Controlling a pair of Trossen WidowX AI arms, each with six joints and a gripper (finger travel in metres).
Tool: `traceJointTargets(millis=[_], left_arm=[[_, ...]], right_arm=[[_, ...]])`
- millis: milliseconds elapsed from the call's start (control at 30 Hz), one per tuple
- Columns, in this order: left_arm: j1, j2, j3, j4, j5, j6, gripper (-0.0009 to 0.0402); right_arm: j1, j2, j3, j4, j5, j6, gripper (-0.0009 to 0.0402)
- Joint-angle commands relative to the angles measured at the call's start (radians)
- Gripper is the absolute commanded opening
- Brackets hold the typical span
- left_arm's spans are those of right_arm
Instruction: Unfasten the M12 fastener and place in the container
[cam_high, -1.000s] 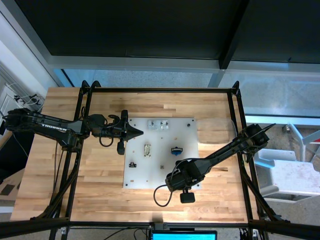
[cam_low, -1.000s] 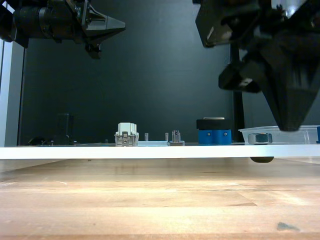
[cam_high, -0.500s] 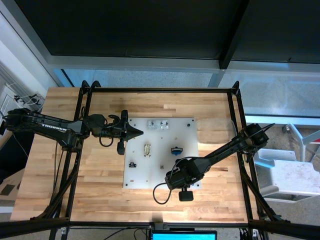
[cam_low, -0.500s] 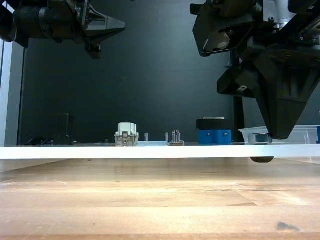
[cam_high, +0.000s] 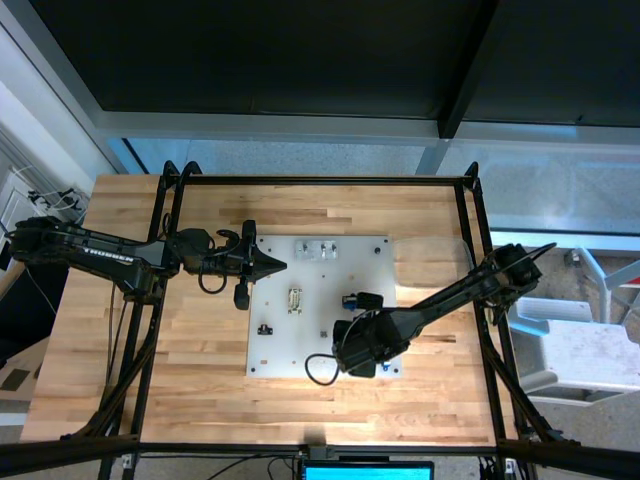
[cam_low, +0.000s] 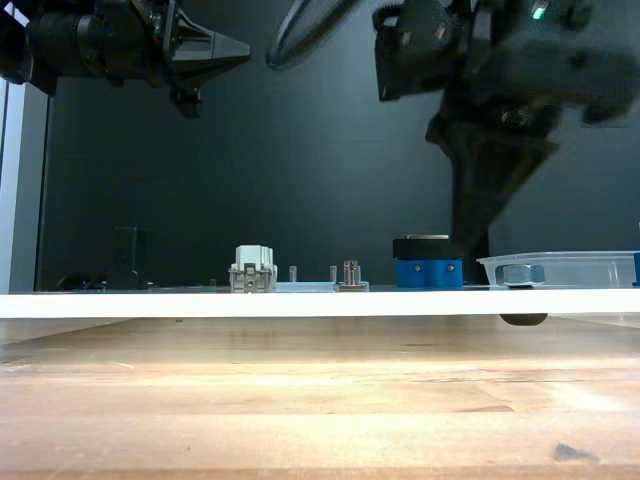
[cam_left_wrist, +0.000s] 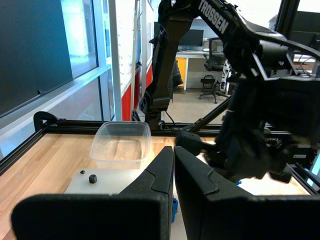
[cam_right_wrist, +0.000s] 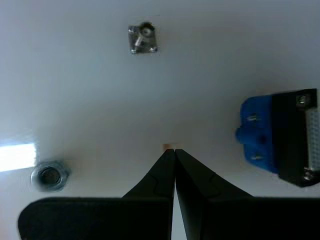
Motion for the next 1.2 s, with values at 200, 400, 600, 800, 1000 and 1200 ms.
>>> traceJointTargets(millis=[200,400,600,800,1000,1200], left_arm=[[0.0,0.0,0.0,0.0,0.001,0.0,0.0],[0.0,0.0,0.0,-0.002,-0.002,0.0,0.0],[0.0,0.0,0.0,0.001,0.0,0.0,0.0],[0.0,0.0,0.0,0.0,0.0,0.0,0.0],[0.0,0.0,0.0,0.0,0.0,0.0,0.0],[0.0,0.0,0.0,-0.001,0.0,0.0,0.0]], right_arm=[[0.006,-0.028,0.008,-0.022,-0.164,-0.018,0.0],[0.006,-0.04,0.013,0.014,-0.385,-0.006,0.0],[0.01,-0.011,0.011,0.065,-0.381,0.019,0.0],[0.01,0.042,0.011,0.106,-0.375,0.021,0.0],[0.008,0.053,0.008,0.11,-0.346,0.021,0.0],[0.006,0.053,0.001,0.095,-0.31,0.043,0.0]])
